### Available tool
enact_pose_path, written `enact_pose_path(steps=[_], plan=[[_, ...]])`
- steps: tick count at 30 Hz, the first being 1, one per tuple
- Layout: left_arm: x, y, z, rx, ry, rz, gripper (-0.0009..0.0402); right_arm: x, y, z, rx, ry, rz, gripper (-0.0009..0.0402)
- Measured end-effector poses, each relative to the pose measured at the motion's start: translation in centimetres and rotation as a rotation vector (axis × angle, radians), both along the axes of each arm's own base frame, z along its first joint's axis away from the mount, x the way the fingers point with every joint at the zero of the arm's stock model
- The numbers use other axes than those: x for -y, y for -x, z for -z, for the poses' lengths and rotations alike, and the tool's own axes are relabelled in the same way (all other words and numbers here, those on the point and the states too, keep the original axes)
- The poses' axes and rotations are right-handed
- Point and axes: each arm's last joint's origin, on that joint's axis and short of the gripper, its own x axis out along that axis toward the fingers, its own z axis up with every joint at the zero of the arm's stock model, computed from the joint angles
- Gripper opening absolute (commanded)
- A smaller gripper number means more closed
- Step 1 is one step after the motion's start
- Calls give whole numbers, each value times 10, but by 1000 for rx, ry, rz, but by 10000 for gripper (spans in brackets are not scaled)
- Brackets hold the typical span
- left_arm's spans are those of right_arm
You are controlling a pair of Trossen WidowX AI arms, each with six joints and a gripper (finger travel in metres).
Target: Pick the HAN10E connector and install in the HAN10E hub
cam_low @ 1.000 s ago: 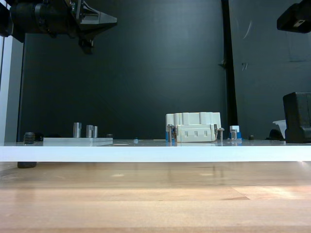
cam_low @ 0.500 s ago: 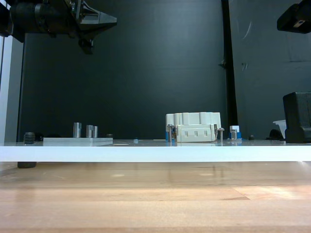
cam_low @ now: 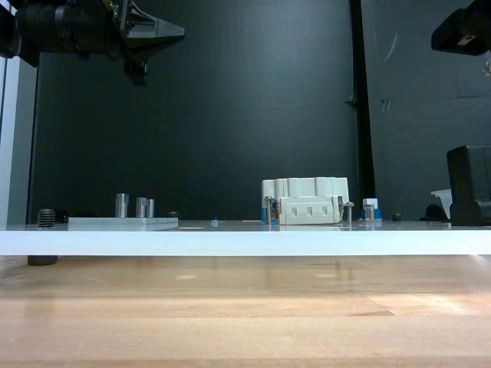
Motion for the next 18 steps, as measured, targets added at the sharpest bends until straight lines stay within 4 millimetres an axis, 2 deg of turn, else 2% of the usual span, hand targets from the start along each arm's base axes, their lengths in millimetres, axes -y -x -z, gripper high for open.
enact_pose_path(steps=[7, 18], plan=[[0, 0, 0, 0, 0, 0, 0, 2, -4, 3, -12, 10, 4, 23], [0, 0, 0, 0, 0, 0, 0, 32, -27, 11, -34, 43, 35, 23]])
